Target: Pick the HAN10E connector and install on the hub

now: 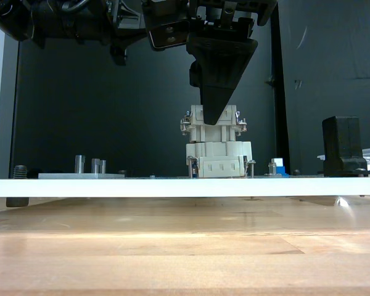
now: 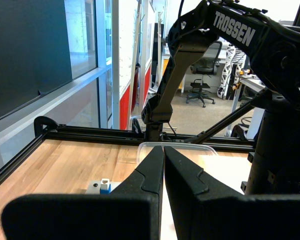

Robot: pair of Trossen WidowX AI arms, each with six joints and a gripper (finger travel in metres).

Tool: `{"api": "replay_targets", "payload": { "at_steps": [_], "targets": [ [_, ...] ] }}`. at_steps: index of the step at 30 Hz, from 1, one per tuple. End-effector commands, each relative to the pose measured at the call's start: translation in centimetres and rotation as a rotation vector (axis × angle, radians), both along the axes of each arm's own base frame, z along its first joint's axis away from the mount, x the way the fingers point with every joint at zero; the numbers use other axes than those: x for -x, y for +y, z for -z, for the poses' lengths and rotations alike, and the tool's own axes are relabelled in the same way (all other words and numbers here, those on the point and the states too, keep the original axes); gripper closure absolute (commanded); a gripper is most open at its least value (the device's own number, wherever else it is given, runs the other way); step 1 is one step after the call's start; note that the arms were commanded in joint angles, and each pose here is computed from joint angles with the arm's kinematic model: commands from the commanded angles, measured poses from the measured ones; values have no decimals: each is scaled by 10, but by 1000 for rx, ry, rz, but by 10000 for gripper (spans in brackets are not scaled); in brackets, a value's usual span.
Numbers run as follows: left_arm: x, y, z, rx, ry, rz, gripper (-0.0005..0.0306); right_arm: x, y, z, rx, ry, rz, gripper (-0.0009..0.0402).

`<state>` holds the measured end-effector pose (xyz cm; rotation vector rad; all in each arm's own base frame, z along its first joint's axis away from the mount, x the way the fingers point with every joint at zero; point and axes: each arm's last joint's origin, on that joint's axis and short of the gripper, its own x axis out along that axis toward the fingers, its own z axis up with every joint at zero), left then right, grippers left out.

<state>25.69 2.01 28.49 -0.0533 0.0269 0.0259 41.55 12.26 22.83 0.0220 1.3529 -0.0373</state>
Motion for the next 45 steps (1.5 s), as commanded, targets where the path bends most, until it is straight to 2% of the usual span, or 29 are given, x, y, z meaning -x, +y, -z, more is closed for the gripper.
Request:
{"api": "replay_targets", "payload": {
  "at_steps": [1, 29, 45],
  "targets": [
    [0, 0, 0, 0, 0, 0, 300, 0, 0, 0, 2, 0, 1, 350],
    [0, 0, 0, 0, 0, 0, 300, 0, 0, 0, 2, 2, 4, 350],
    [0, 0, 0, 0, 0, 0, 300, 2, 0, 6, 7, 16, 4, 330]
  ]
}}
